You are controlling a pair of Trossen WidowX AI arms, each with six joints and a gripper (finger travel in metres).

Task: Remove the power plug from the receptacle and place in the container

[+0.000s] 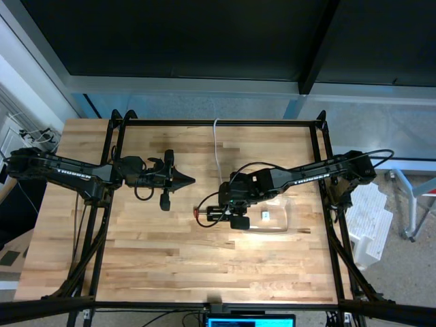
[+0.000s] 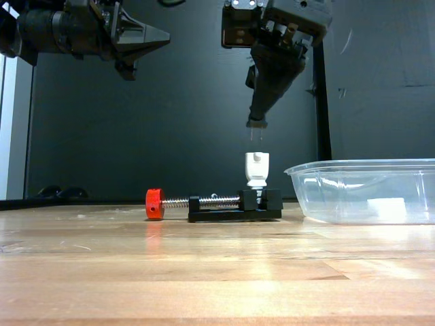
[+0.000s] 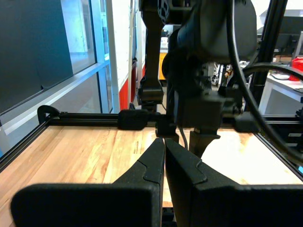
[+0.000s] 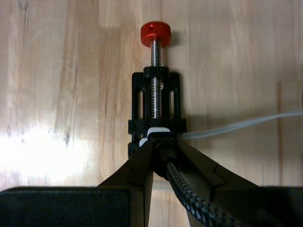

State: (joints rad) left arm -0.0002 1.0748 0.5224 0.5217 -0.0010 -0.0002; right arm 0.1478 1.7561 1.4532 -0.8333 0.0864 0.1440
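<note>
The counter (image 1: 170,266) is smooth, faintly glossy wood. The container (image 2: 360,193) is clear shiny plastic; the receptacle (image 2: 234,207), matt black plastic with a bare metal screw (image 4: 155,97). The left gripper (image 3: 164,142), raised at left, and the right gripper (image 2: 257,123), holding the power plug (image 4: 163,149) above the receptacle, have matt black plastic fingers (image 3: 151,165).

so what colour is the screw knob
Knob: red, right wrist view. Right gripper holds plug above receptacle; left gripper aloft.
</note>
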